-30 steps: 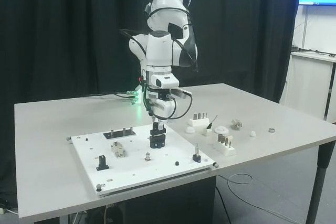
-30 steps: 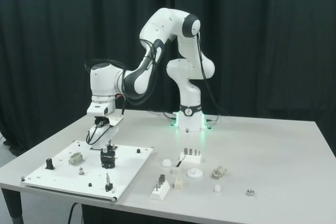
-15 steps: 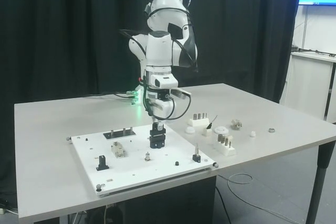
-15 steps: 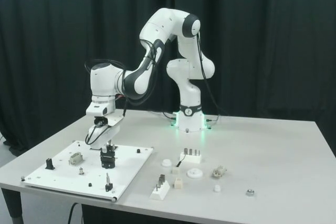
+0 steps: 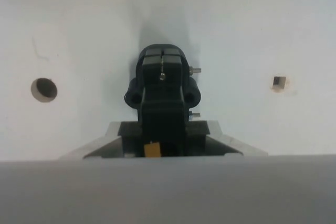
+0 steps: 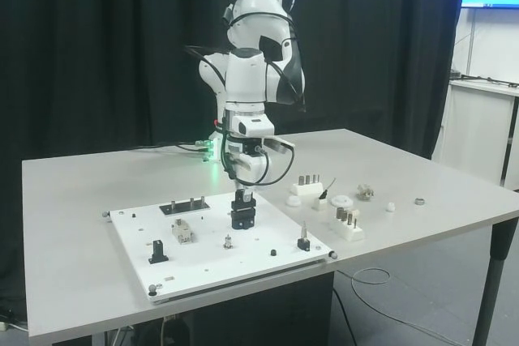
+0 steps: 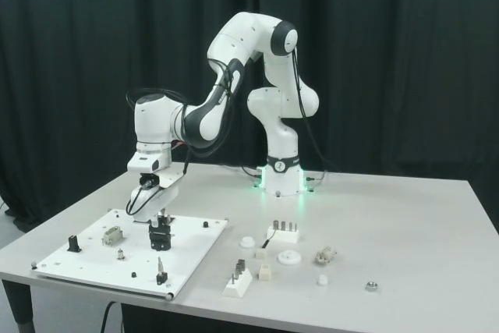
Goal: Insert D-SUB.
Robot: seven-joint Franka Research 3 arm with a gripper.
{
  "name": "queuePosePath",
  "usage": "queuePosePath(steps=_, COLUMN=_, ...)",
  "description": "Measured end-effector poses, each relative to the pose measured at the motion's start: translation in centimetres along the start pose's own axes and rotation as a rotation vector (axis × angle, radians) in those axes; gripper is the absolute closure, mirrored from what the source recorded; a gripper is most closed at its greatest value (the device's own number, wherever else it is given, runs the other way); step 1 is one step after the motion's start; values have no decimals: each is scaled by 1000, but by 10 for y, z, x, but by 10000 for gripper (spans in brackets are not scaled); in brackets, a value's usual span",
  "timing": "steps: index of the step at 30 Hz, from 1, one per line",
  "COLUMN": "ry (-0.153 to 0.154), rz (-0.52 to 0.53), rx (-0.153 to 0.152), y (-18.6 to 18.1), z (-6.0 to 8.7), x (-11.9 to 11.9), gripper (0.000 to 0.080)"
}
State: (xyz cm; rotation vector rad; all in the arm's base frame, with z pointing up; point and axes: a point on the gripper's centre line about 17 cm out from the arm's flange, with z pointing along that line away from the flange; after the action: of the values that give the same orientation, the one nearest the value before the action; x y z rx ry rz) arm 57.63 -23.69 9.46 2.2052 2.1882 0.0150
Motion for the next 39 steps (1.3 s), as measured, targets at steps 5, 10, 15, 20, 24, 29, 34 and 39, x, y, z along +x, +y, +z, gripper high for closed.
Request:
queuePosePath(steps=5, ry=-1, rz=-1, rx=0, y=0, z=0, x=0, gripper=648)
queuePosePath(steps=10, ry=-2, rz=-2, rx=1, y=0, z=0, x=0, gripper=648)
queuePosePath(steps=15, ry=-4, rz=-6, rx=1, y=0, z=0, x=-1, gripper=648)
queuePosePath(steps=20, ry=-8, rz=-12, rx=2, y=0, z=0, x=-1, gripper=648)
queuePosePath(steps=24, ry=-11, rz=-15, rx=2, y=0, z=0, x=-1, gripper=648)
queuePosePath(steps=29, ry=-12, rz=-16, rx=1, y=1, z=0, x=-1, gripper=648)
queuePosePath(steps=34, ry=-12, rz=-16, rx=1, y=1, z=0, x=-1, gripper=648)
queuePosePath(steps=39, ry=-10, rz=-12, rx=0, y=1, z=0, x=-1, gripper=648)
